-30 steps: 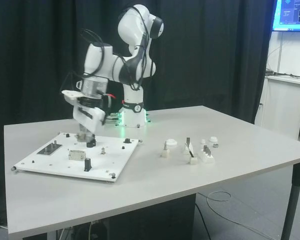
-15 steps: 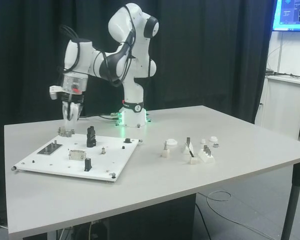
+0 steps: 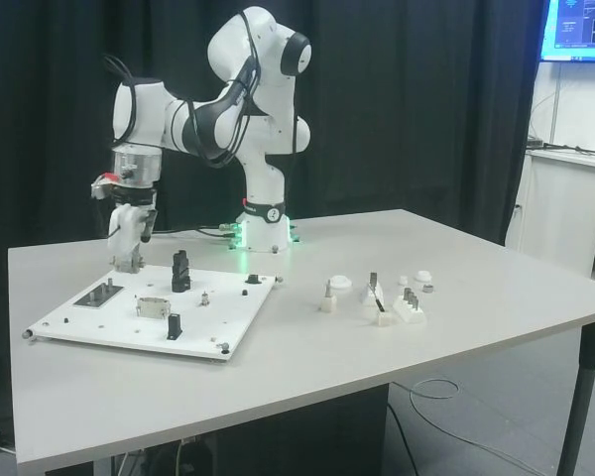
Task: Insert waterproof.
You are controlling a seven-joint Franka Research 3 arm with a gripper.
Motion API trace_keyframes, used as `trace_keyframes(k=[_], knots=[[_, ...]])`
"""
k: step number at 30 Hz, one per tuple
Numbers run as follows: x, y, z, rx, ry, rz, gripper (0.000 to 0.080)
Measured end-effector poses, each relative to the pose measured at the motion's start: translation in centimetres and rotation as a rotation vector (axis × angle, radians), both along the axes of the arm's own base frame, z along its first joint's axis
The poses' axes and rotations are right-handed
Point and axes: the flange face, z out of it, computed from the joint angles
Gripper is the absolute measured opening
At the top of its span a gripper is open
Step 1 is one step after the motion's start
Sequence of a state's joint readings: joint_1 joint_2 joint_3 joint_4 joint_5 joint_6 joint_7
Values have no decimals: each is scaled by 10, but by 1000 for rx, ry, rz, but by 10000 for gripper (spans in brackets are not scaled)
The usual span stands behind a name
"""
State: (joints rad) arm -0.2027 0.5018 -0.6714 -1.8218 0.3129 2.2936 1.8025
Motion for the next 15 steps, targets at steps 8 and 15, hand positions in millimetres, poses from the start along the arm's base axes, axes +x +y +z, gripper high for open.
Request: trace_keyframes(k=[8, 15], knots=[[1, 7, -7, 44, 8, -96, 313], [1, 13, -13, 81, 30, -144, 313]])
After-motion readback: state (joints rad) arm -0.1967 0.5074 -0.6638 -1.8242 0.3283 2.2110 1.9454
